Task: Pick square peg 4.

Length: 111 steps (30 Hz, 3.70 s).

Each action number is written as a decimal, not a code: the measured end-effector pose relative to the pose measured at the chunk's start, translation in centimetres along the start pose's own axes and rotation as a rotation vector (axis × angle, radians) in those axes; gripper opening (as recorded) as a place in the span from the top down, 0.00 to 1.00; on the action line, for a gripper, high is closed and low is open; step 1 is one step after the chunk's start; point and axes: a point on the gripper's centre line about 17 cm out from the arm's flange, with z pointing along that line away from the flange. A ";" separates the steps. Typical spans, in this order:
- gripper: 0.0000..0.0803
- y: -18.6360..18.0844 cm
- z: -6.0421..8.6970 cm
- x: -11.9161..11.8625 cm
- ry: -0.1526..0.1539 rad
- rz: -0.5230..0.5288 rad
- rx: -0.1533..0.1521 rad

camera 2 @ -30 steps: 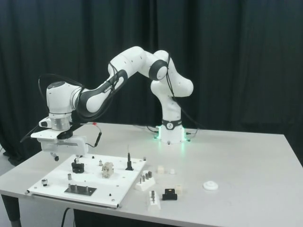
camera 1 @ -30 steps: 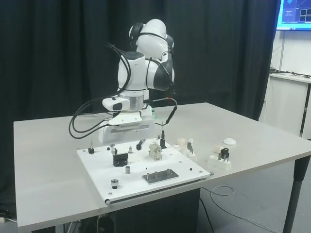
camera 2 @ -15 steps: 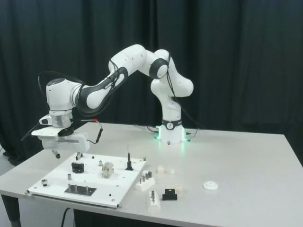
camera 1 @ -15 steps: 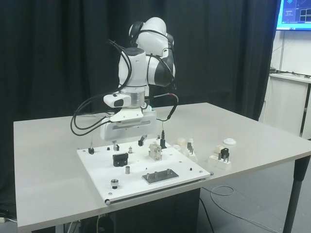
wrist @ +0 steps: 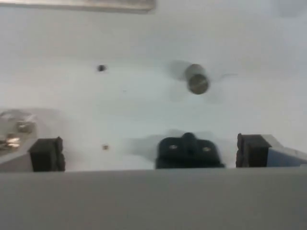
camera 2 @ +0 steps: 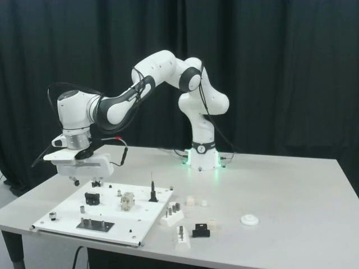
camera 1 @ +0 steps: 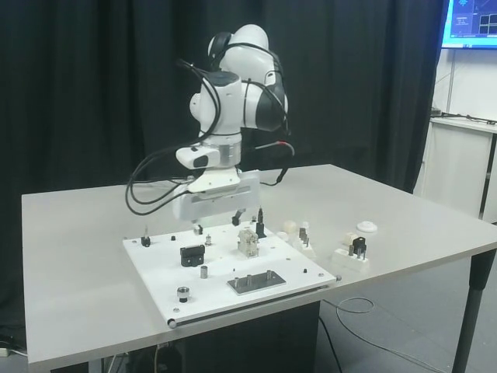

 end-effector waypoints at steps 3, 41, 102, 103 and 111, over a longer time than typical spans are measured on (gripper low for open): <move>0.00 -1.3 -0.1 0.2 -0.007 0.007 0.011; 0.00 -20.6 -2.2 -1.2 -0.119 0.097 0.050; 0.00 -30.5 4.8 -4.1 0.035 0.405 0.015; 0.00 -30.5 4.9 -4.1 0.037 0.408 0.015; 0.00 -30.5 5.8 -4.9 0.049 0.423 0.018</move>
